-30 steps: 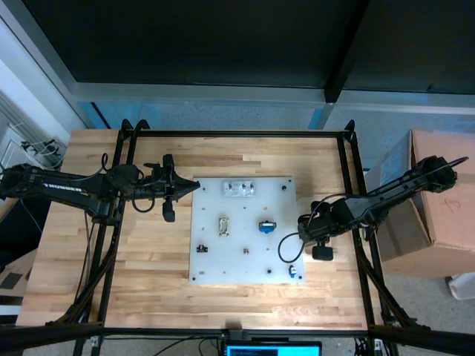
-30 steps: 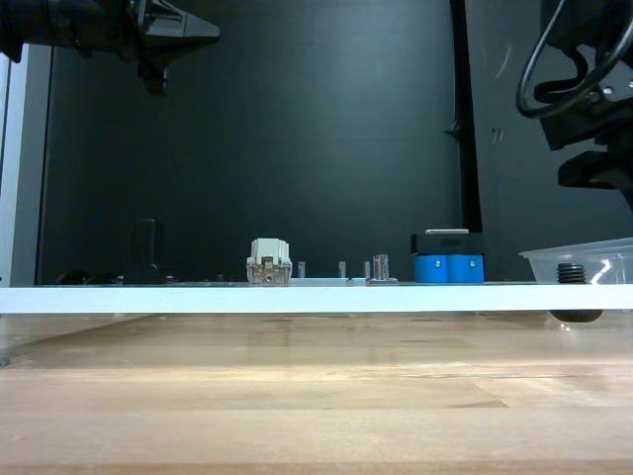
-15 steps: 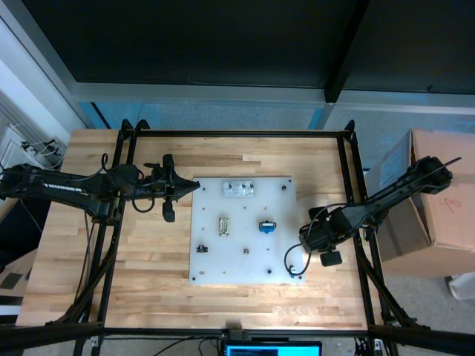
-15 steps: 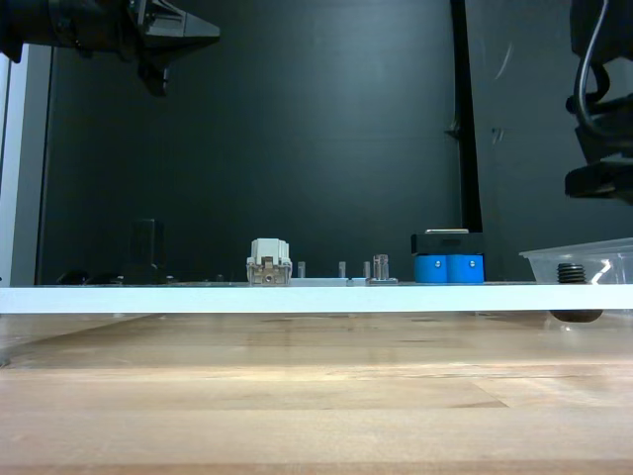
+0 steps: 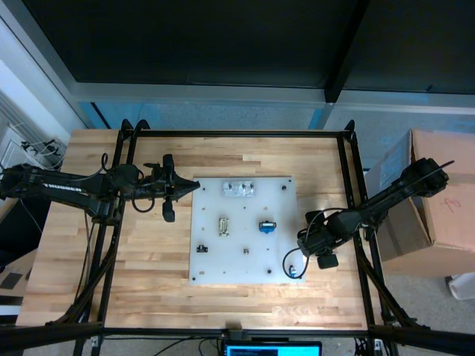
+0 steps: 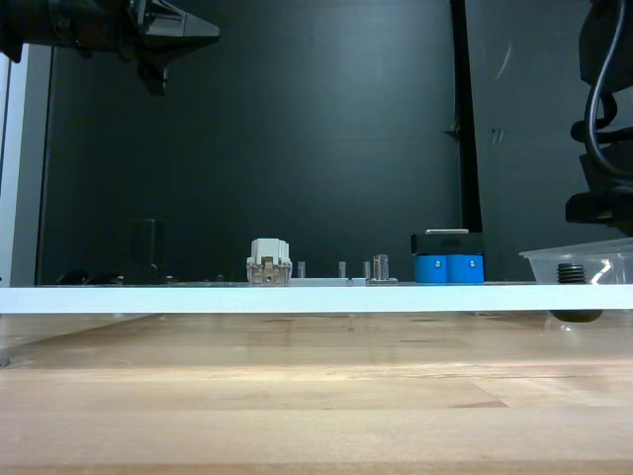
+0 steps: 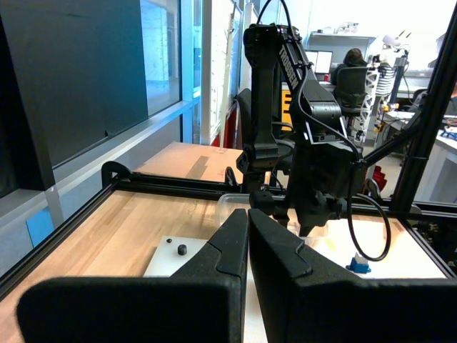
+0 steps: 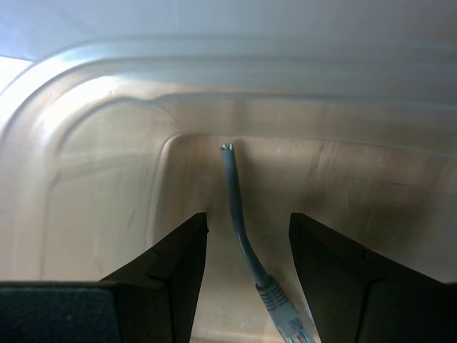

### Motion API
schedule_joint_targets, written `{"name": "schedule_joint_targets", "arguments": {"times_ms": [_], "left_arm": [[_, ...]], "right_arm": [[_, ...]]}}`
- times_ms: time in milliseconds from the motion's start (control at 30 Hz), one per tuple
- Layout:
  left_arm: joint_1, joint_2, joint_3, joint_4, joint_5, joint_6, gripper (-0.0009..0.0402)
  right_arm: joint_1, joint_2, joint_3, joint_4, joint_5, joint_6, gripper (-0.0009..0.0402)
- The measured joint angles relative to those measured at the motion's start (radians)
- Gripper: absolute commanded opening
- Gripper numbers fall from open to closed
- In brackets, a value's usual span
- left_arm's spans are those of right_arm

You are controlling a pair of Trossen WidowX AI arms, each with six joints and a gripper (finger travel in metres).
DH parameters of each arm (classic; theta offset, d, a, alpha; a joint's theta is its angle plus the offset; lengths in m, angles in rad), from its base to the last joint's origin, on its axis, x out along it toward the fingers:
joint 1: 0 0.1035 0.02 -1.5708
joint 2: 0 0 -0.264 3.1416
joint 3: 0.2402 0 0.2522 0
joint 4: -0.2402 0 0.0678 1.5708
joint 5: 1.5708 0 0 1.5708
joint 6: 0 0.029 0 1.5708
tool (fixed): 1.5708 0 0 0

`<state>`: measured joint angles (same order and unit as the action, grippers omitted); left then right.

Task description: Pick the RJ45 connector and install on the taskboard

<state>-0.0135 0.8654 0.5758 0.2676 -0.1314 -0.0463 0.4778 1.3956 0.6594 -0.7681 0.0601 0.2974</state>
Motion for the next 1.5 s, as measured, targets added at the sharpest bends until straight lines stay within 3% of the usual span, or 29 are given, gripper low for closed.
{"name": "schedule_joint_targets", "arguments": {"times_ms": [233, 467, 733, 833, 1100, 1300, 1500], "left_arm": [[0.000, 0.000, 0.000, 0.000, 0.000, 0.000, 0.0000], [0.000, 0.000, 0.000, 0.000, 0.000, 0.000, 0.0000], [0.000, 0.000, 0.000, 0.000, 0.000, 0.000, 0.0000], [0.000, 0.000, 0.000, 0.000, 0.000, 0.000, 0.0000], [0.000, 0.000, 0.000, 0.000, 0.000, 0.000, 0.0000], [0.000, 0.000, 0.000, 0.000, 0.000, 0.000, 0.0000], [0.000, 0.000, 0.000, 0.000, 0.000, 0.000, 0.0000]], "right_arm": [[0.001, -0.002, -0.028, 0.033, -0.005, 0.000, 0.0099], [0.002, -0.002, -0.032, 0.033, 0.006, -0.001, -0.0001], [0.002, -0.015, -0.034, 0.032, 0.002, 0.003, -0.0002], [0.003, -0.032, -0.025, 0.010, -0.028, 0.005, 0.0001], [-0.004, -0.168, 0.045, -0.052, -0.001, 0.068, 0.0000], [-0.091, -0.246, 0.120, -0.057, 0.019, 0.078, 0.0000], [-0.211, -0.272, 0.255, -0.056, 0.018, -0.027, 0.0000]]}}
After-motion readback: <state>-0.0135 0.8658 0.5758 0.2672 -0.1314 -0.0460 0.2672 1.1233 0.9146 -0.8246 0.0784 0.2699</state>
